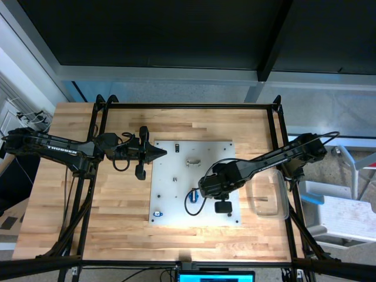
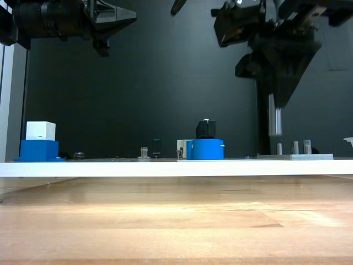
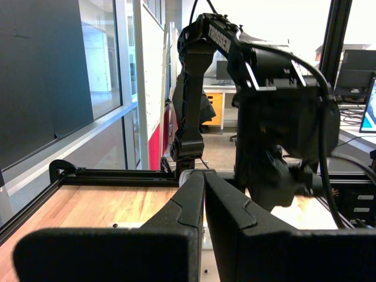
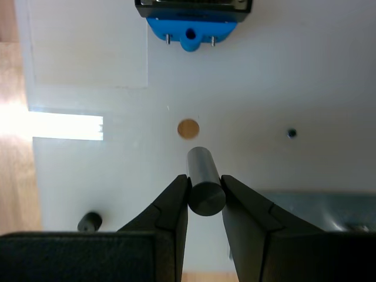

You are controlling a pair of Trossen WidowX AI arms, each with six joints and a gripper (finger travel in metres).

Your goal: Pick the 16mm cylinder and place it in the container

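The 16mm cylinder (image 4: 202, 179), a short silver-grey metal peg, is pinched between the fingers of my right gripper (image 4: 205, 191), which is shut on it. In the low view the cylinder (image 2: 274, 117) hangs upright well above the white board (image 2: 165, 167), under the right gripper (image 2: 276, 96). Below it in the right wrist view is an open round hole (image 4: 188, 128) in the board. The container (image 1: 267, 198), a clear tub, sits on the table right of the board. My left gripper (image 1: 160, 151) is shut and empty, held high at the board's left edge.
A blue round part (image 2: 207, 149) with a black top stands mid-board, and a blue-and-white block (image 2: 39, 142) at the near left corner. A grey metal block (image 2: 295, 156) with thin pegs lies under the right arm. A blue connector (image 4: 191, 29) shows beyond the hole.
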